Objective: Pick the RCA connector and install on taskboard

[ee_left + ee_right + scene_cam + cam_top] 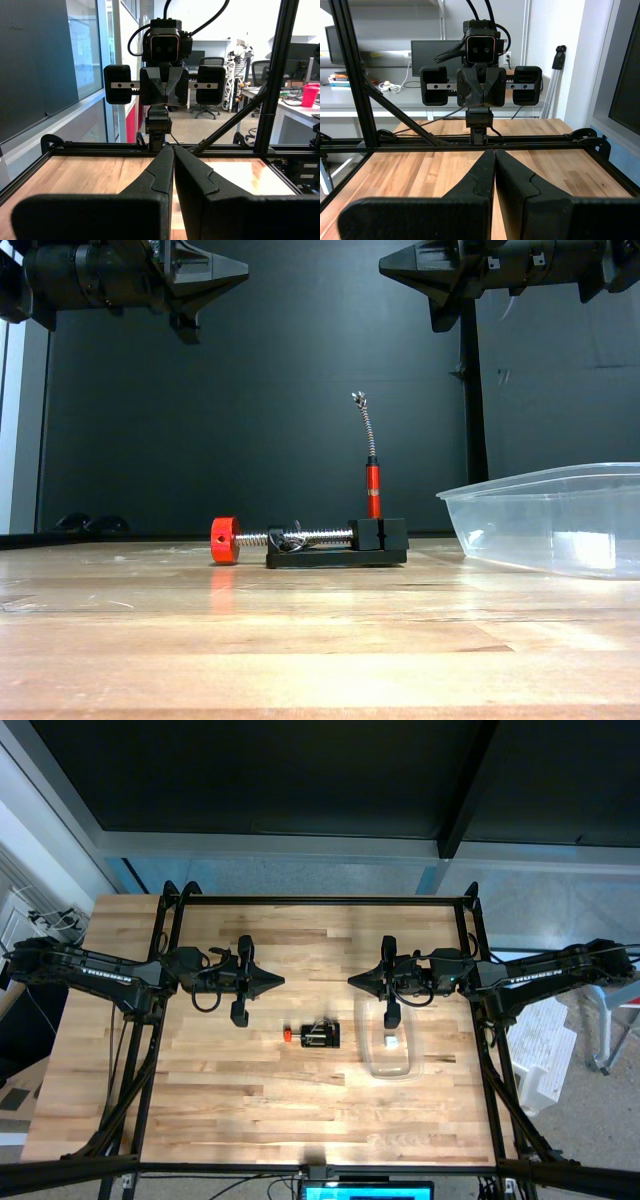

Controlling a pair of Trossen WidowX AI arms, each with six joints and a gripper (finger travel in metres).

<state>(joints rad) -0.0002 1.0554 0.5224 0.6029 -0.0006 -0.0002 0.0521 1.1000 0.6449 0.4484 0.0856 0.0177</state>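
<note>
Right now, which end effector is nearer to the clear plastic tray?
Right. The right end effector hangs in the air just beyond the tray's far left corner; the left end effector hangs farther left, past the taskboard.

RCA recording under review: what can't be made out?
Pale item in the tray: too small in the high view; tray wall blurs it in the low view.
The taskboard fittings: too small in the high view.
Left gripper and right gripper, both shut, parked high facing each other: wrist views miss taskboard and tray.
</note>
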